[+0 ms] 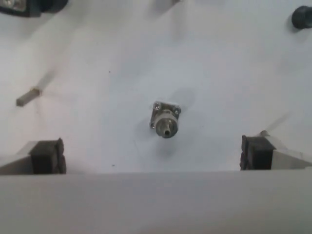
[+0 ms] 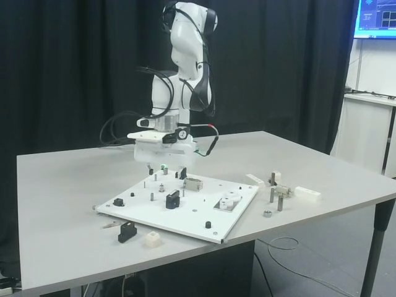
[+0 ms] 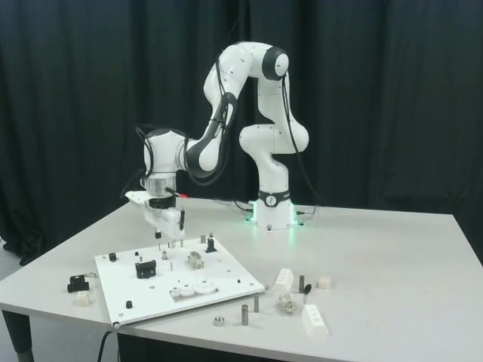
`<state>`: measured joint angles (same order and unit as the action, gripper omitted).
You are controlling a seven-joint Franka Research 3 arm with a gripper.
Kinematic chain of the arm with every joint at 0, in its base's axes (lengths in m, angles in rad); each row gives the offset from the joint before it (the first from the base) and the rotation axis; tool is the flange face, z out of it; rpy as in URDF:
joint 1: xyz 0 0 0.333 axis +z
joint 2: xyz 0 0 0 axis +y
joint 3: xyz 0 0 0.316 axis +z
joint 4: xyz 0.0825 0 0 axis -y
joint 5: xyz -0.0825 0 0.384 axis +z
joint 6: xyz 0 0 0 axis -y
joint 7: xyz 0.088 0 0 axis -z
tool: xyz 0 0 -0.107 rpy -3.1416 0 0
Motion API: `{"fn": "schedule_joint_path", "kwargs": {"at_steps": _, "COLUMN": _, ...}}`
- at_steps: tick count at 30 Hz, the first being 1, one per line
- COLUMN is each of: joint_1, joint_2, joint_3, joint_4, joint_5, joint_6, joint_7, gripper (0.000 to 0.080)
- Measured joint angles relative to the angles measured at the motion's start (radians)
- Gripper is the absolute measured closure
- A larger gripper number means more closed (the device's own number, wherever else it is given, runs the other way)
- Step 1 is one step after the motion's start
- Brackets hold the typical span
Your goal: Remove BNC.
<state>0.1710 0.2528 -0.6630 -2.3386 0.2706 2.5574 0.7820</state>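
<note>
The BNC connector (image 1: 165, 122), a small grey metal socket on a square flange, stands upright on the white board (image 1: 97, 97). In the wrist view it sits between my two black fingertips, slightly ahead of them. My gripper (image 1: 151, 154) is open, its pads (image 1: 47, 156) wide apart and touching nothing. In the first room view the gripper (image 2: 166, 168) hovers a little above the board (image 2: 198, 216), over the connector (image 2: 161, 186). The second room view shows the gripper (image 3: 169, 240) near the board's far edge (image 3: 151, 298), above the connector (image 3: 164, 255).
Black blocks (image 2: 172, 198), thin pegs (image 2: 151, 197), a grey metal part (image 2: 193, 183) and white gears (image 3: 192, 289) stand on the board. Loose on the table are a black clip (image 2: 127, 232), a white cube (image 2: 152, 239), bolts (image 2: 272, 195) and white blocks (image 2: 307, 193).
</note>
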Motion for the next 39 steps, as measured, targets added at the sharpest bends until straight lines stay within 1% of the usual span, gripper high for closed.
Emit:
{"fn": "schedule_joint_path", "kwargs": {"at_steps": 4, "joint_1": 0.000, "joint_2": -0.021, "joint_3": 0.000, "joint_4": -0.043, "joint_5": 0.039, "joint_6": 0.058, "joint_7": 0.003, "gripper": 0.0003}}
{"fn": "schedule_joint_path", "kwargs": {"at_steps": 7, "joint_1": 0.000, "joint_2": -0.035, "joint_3": 0.001, "joint_4": -0.070, "joint_5": 0.049, "joint_6": 0.087, "joint_7": 0.002, "gripper": 0.0003}}
{"fn": "schedule_joint_path", "kwargs": {"at_steps": 11, "joint_1": 0.000, "joint_2": -0.046, "joint_3": 0.004, "joint_4": -0.094, "joint_5": 0.049, "joint_6": 0.108, "joint_7": -0.001, "gripper": 0.0003}}
{"fn": "schedule_joint_path", "kwargs": {"at_steps": 17, "joint_1": 0.000, "joint_2": -0.046, "joint_3": 0.010, "joint_4": -0.101, "joint_5": 0.049, "joint_6": 0.111, "joint_7": -0.019, "gripper": 0.0003}}
{"fn": "schedule_joint_path", "kwargs": {"at_steps": 24, "joint_1": 0.000, "joint_2": -0.029, "joint_3": 0.011, "joint_4": -0.098, "joint_5": 0.049, "joint_6": 0.113, "joint_7": -0.025, "gripper": 0.0003}}
{"fn": "schedule_joint_path", "kwargs": {"at_steps": 39, "joint_1": -0.004, "joint_2": 0.030, "joint_3": 0.008, "joint_4": -0.062, "joint_5": 0.049, "joint_6": 0.116, "joint_7": -0.057, "gripper": 0.0003}}
